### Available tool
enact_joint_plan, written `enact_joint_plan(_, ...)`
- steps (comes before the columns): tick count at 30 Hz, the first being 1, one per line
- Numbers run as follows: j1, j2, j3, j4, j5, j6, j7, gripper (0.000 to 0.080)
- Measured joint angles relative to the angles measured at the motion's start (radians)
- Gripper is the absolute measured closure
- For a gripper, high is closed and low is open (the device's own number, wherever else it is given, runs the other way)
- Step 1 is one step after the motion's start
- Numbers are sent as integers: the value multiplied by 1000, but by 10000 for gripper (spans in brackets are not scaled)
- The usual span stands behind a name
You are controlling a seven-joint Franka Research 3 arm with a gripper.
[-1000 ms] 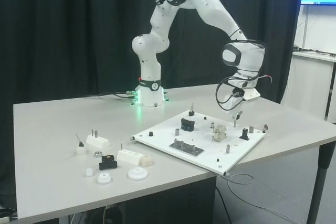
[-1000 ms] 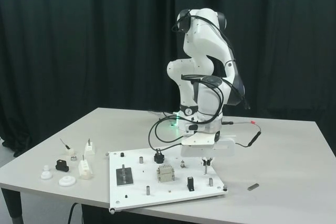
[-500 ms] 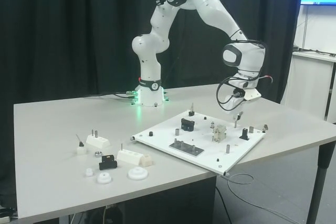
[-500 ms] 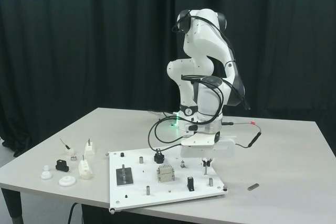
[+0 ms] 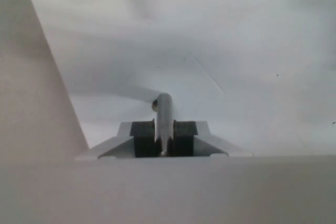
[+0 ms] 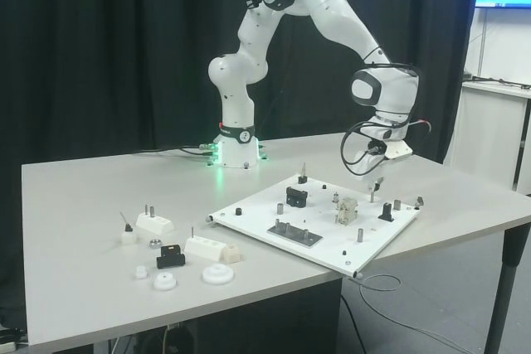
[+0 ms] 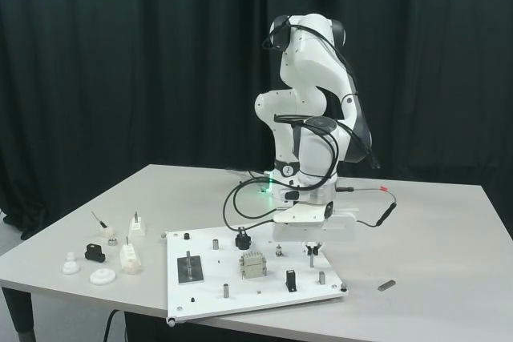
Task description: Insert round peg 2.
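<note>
Clearly the insertion is under way but not finished: the gripper [image 5: 164,139] pinches round peg 2 [image 5: 163,119] between its black pads [image 5: 142,139], holding it upright over the white assembly board [image 5: 252,66], its tip at or just above the surface. Seating and release remain, I judge. Only the wrist view shows the grasp; the second room view places the gripper [image 7: 310,247] toward the board's [image 7: 256,287] three o'clock edge, with spare parts well apart at nine o'clock.

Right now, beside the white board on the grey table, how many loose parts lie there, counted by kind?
White round parts: 3
White blocks with a pin: 3
Black piece: 1
Small grey nut: 1
Total: 8
</note>
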Motion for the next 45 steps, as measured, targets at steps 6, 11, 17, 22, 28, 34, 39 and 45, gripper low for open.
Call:
enact_joint_plan(6,0,0,1,0,0,-1,0,734)
enact_joint_plan(11,0,0,2,0,0,-7,0,734)
enact_joint_plan(17,1,-1,5,0,0,-19,0,734)
enact_joint_plan(22,1,0,5,0,0,-21,0,734)
enact_joint_plan(28,0,3,5,0,0,-20,0,734)
enact_joint_plan(34,0,4,5,0,0,-18,0,734)
enact_joint_plan(39,0,4,6,0,0,-13,0,734)
enact_joint_plan(45,0,7,6,0,0,-4,0,734)
